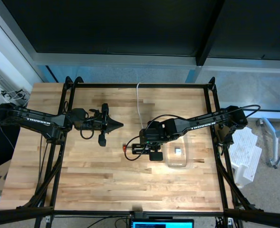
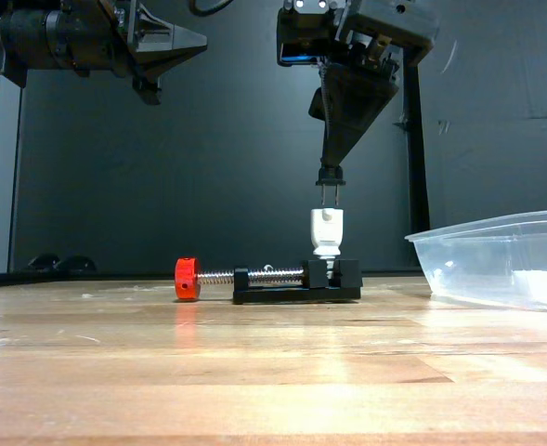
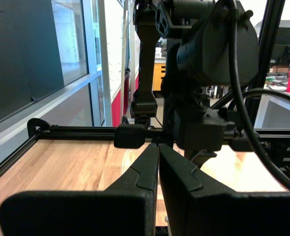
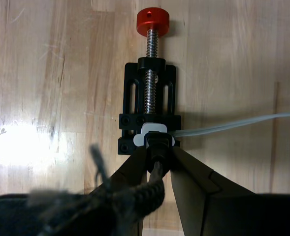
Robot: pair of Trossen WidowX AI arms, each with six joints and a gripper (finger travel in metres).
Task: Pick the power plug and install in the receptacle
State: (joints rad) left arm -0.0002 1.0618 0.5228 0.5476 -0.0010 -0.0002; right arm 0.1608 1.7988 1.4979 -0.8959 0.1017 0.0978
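- A clear tray (image 1: 178, 164) holding a small white cube (image 1: 178, 151) sits just right of the clamp (image 2: 296, 282) on the table (image 1: 82, 180).
- The clamp lies flat with its red knob (image 2: 187, 279) pointing left. It grips the receptacle (image 2: 326, 232) upright, and a white cable (image 1: 139, 102) runs from there toward the far edge.
- The right gripper (image 2: 330, 165) points straight down over the receptacle, fingers closed on the plug (image 2: 330, 177). We see the prongs hanging just above the white face, a small gap apart from it.
- The left gripper (image 1: 117, 125) hovers high and level, well left of the clamp. It points toward the right arm with fingers pressed together, holding nothing.
- In the right wrist view the fingers and plug cover most of the receptacle's face, and a blurred dark cord crosses in front.
- In the high view the right gripper hides both plug and receptacle.
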